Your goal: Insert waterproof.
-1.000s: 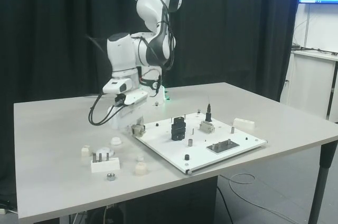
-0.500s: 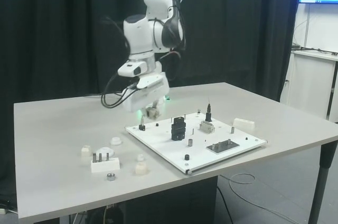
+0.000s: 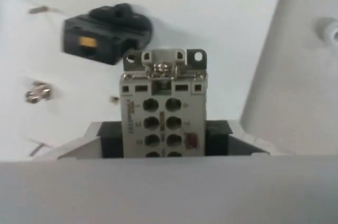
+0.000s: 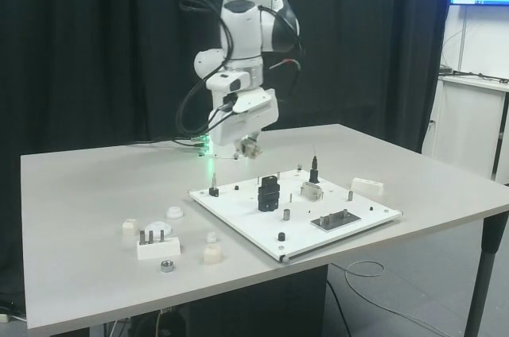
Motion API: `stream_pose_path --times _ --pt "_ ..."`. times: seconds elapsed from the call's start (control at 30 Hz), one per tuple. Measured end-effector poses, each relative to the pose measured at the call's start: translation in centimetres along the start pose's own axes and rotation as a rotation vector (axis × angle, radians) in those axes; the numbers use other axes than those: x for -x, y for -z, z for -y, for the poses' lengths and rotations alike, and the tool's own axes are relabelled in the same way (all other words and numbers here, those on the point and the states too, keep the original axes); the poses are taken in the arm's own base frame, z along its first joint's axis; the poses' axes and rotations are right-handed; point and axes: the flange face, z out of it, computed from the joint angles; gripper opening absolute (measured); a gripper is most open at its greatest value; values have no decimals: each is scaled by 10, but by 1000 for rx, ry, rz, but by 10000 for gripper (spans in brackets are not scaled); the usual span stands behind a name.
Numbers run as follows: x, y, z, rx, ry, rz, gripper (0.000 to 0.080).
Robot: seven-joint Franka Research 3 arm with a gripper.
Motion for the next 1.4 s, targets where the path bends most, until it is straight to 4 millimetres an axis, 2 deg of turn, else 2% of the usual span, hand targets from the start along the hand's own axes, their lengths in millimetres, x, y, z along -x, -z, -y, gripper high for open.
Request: stream_pose_path --times 0.3,0.7,1.4 --pt "18 5 31 20 -45 31 314" --pt "46 -1 69 38 -78 47 314" --pt "86 -24 127 43 -93 -21 314"
